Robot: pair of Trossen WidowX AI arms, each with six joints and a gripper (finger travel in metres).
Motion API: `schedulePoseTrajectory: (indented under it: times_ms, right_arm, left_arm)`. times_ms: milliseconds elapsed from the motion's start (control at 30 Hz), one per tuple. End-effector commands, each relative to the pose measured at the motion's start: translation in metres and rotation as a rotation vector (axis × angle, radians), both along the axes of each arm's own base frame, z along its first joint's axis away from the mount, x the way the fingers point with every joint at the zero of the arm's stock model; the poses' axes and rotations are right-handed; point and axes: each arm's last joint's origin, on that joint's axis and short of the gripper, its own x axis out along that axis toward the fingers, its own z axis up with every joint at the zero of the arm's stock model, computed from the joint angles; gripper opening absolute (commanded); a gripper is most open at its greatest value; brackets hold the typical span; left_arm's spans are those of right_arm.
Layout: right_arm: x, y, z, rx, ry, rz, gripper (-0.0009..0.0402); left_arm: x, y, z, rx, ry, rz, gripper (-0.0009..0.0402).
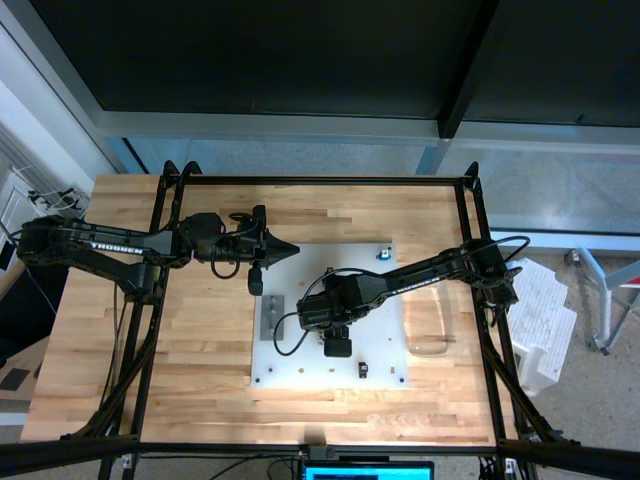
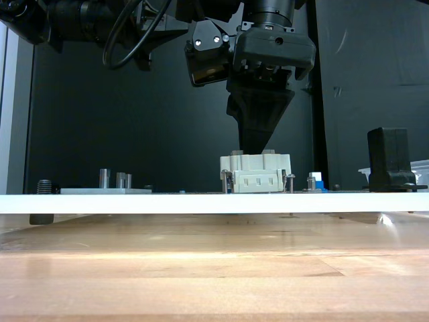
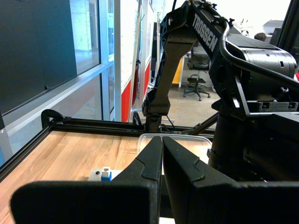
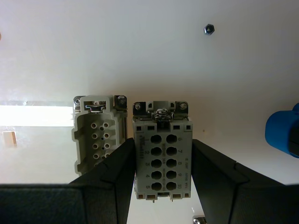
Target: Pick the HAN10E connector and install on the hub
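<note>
- Your right gripper points straight down over the white plate, near its middle. That vertical pose suits a plug that has to go into its seat from above.
- Its jaws are pinching the connector across its two long sides. This leaves the numbered face and the metal end clips uncovered, so you can check alignment from the wrist camera.
- The connector sits low, at about plate level, just beside the hub and parallel to it. Their end clips line up on the same side.
- The hub's open cavity with its pins faces up. One jaw overlaps its near edge, so a straight sideways move would likely foul it.
- You will probably have to lift, step across and then lower. Keep the connector square as you do, because a tilted entry could jam on the pins.
- Your left gripper is parked above the worktop at the plate's far left edge, with its jaws pressed together on nothing. There it is out of the working arm's way.
</note>
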Motion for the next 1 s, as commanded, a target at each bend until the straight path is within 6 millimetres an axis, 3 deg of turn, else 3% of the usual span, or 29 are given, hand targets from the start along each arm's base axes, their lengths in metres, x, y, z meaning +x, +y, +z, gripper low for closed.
schedulePoseTrajectory:
  times_ms: [33,633,1000]
  right_arm:
    - [0.0,0.0,0.0,0.0,0.0,-0.001,0.0111]
    - [0.0,0.0,0.006,0.004,-0.017,0.0,0.0229]
    - [-0.016,-0.003,0.036,0.007,-0.033,0.009,0.0251]
  left_arm:
    - [0.0,0.0,0.0,0.0,-0.001,0.0,0.0]
    - [0.0,0.0,0.0,0.0,-0.001,0.0,0.0]
    - [0.0,0.0,0.0,0.0,0.0,0.0,0.0]
